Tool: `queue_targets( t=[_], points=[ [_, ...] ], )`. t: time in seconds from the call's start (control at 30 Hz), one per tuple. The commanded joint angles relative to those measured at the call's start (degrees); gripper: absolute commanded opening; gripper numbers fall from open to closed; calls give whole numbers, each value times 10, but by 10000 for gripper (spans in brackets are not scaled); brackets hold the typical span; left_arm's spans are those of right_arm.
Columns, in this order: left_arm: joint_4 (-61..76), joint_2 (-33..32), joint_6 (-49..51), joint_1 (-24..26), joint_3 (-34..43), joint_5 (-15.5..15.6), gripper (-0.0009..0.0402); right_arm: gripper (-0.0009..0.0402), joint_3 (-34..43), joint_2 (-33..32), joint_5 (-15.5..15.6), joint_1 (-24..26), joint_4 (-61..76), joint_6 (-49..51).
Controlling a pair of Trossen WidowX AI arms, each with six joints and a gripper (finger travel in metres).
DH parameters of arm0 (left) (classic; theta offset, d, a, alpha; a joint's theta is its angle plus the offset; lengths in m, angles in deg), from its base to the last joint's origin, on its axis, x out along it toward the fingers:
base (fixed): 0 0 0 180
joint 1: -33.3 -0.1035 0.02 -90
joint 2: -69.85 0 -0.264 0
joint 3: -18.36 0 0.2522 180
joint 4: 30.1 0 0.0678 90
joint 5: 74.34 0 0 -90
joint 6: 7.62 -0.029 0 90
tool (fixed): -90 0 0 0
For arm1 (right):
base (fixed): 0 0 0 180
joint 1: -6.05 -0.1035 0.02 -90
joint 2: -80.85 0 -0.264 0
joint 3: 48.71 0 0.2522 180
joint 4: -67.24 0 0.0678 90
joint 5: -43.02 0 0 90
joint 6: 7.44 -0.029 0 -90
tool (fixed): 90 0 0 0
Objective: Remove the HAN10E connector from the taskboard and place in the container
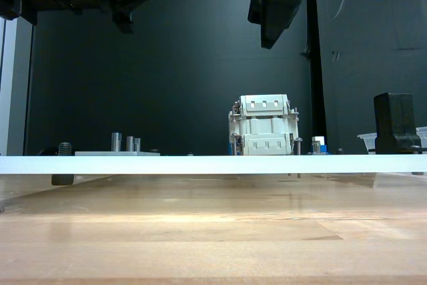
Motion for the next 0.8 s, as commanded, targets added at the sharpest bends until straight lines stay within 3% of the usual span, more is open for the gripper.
queue_targets(
  t=[0.03, 0.17, 0.3, 0.8],
  points=[
    [0, 0, 0, 0, 0, 0, 0, 209, -4, 0, 0, 0, -8, -1],
    [0, 0, 0, 0, 0, 0, 0, 272, -5, 0, 0, 0, -11, -1],
    [0, 0, 0, 0, 0, 0, 0, 304, -15, 0, 0, -2, -19, 2],
    [0, 0, 0, 0, 0, 0, 0, 314, -65, 0, 0, -7, -96, 2]
  ],
)
